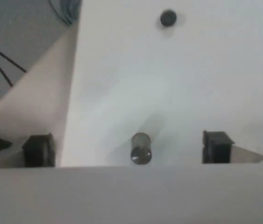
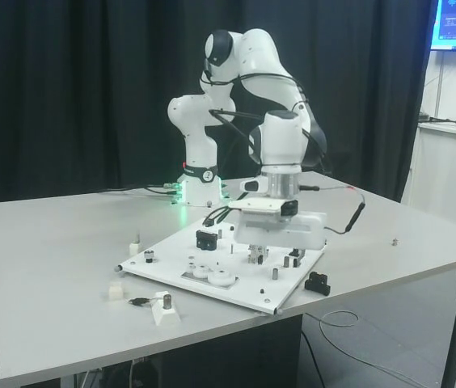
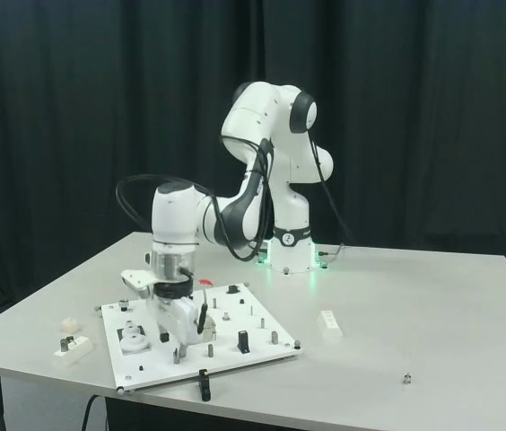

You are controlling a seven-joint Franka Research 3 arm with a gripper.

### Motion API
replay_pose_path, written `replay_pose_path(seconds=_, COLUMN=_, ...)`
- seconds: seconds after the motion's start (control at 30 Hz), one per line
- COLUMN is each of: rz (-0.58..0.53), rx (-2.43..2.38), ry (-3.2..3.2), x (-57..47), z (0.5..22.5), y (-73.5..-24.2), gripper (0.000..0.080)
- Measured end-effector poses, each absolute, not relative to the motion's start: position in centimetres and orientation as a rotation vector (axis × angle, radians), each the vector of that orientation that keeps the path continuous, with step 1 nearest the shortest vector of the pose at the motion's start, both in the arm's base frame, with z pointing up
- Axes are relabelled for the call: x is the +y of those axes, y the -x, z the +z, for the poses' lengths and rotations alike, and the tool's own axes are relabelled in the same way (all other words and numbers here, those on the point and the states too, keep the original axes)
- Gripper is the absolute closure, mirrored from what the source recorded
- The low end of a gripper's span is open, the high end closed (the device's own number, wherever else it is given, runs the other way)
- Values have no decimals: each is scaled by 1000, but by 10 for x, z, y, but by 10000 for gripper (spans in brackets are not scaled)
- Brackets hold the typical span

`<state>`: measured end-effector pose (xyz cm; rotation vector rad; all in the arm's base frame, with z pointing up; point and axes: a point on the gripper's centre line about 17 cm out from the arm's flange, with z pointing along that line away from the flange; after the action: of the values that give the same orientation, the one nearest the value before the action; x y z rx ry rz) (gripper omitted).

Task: Pick round peg 4.

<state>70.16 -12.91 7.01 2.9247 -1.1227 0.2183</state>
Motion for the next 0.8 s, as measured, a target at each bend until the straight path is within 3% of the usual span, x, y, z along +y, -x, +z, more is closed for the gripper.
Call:
replay_pose_path(seconds=0.13, rz=261, rx=-1116, ry=-2928, x=-131, z=89, y=-709, gripper=156)
replay_pose_path(seconds=0.17, rz=272, rx=-1112, ry=-2929, x=-132, z=94, y=-711, gripper=37)
replay_pose_path(seconds=0.43, rz=322, rx=-1082, ry=-2929, x=-137, z=122, y=-717, gripper=9)
replay_pose_path(seconds=0.8, rz=332, rx=-1043, ry=-2920, x=-146, z=135, y=-716, gripper=4)
